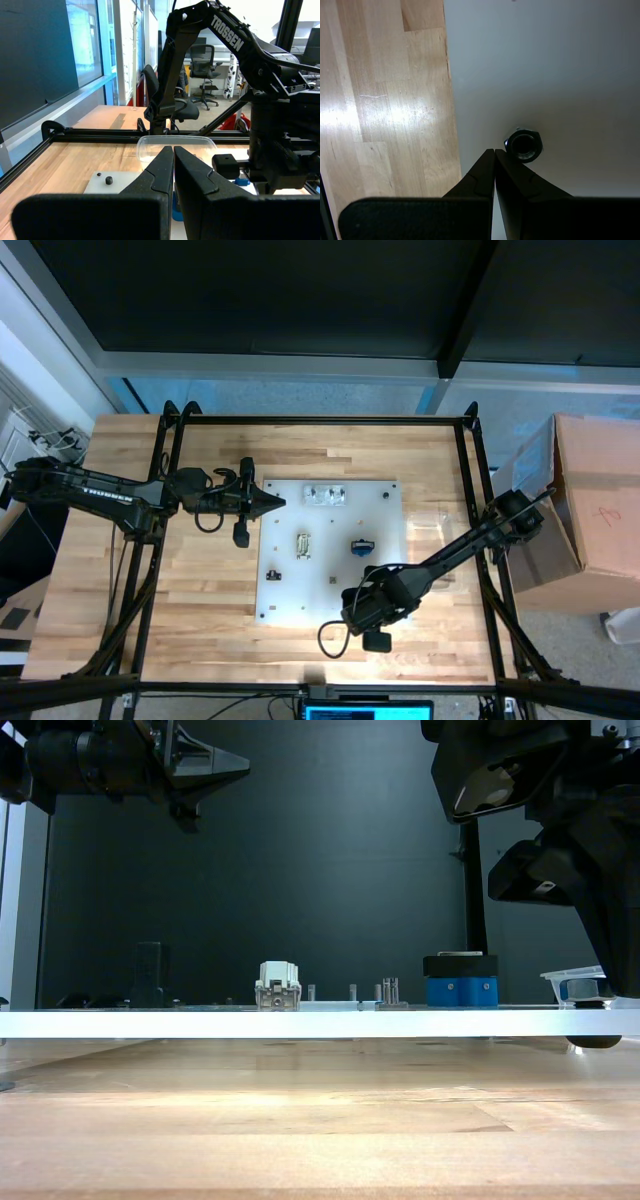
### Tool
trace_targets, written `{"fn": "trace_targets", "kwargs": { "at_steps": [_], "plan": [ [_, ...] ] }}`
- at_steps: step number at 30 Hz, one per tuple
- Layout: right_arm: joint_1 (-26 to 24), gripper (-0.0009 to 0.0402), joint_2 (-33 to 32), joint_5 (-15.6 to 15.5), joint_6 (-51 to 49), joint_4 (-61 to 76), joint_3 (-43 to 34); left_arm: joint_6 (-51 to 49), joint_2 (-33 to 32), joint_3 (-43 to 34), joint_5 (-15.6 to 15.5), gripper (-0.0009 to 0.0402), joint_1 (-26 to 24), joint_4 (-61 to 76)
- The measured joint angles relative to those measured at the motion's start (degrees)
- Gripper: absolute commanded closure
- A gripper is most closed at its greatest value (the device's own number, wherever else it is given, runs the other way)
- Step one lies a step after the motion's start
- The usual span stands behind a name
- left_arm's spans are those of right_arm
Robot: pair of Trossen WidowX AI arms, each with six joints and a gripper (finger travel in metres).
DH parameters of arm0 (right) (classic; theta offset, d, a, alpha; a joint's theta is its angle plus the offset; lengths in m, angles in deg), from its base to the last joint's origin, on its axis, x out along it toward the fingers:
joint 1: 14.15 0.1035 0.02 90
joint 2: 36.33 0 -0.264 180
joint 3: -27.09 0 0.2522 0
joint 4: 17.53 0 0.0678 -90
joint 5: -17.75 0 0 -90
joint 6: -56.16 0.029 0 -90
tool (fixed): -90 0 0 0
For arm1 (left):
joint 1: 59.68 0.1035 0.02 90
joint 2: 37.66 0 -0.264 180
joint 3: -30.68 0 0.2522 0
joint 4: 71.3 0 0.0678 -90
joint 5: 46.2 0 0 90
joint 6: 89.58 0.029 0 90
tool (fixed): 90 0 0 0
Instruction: Unfasten the M12 nut and place it in the container
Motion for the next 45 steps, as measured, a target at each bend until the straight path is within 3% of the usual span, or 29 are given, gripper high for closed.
{"fn": "trace_targets", "kwargs": {
  "at_steps": [9,12,14,24,30,45],
  "plan": [
    [-0.04,0.0394,0.04,1.68,0.33,1.53,0.00,0.00,0.00,-0.02,0.02,0.0393,0.00,0.00],
    [0.24,0.0393,1.11,13.07,5.33,7.63,0.07,0.02,-0.02,0.00,0.02,0.0393,0.00,0.00],
    [0.15,0.0393,2.45,15.82,7.37,9.14,0.04,0.02,0.00,0.00,0.00,0.0393,0.00,0.00],
    [0.39,0.0393,3.91,7.02,7.04,9.42,-1.33,0.02,0.00,-0.02,0.00,0.0393,0.00,0.11],
    [0.66,0.0393,3.89,-0.33,2.86,7.37,-3.43,0.02,0.00,0.00,0.02,0.0393,0.00,0.02],
    [0.55,0.0393,-0.87,-1.38,0.42,1.95,-3.26,0.02,0.00,-0.02,0.02,0.0393,0.00,0.09]
  ]
}}
